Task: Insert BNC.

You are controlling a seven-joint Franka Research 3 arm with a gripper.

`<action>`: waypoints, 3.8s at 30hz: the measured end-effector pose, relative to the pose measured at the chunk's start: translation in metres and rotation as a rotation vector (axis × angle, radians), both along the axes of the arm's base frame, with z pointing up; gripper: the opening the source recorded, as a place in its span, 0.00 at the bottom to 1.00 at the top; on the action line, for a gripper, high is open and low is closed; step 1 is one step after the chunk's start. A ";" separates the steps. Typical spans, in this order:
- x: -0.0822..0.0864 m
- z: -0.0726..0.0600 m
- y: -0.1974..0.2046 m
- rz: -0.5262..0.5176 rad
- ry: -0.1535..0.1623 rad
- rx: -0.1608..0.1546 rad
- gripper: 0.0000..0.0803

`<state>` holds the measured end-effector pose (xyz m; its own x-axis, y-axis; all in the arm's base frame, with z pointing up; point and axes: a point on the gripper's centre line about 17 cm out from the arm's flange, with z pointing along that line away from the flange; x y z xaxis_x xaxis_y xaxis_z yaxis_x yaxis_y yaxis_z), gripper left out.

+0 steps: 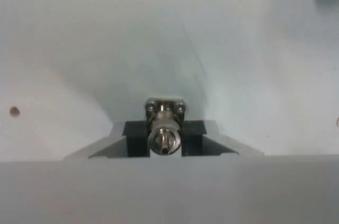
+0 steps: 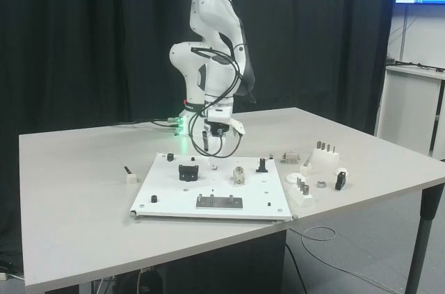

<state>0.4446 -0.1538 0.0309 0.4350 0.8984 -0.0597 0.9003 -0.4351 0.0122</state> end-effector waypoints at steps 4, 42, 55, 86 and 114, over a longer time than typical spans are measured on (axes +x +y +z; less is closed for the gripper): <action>0.000 0.000 0.000 -0.034 -0.001 0.000 0.16; -0.001 0.000 0.001 -0.374 -0.014 -0.005 0.16; -0.002 0.000 0.002 -0.542 -0.022 -0.008 0.16; -0.002 -0.001 0.003 -0.879 -0.040 -0.014 0.16; -0.002 0.000 0.005 -1.154 -0.052 -0.020 0.16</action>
<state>0.4423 -0.1490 0.0306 0.9990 -0.0362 -0.0273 -0.0347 -0.9979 0.0542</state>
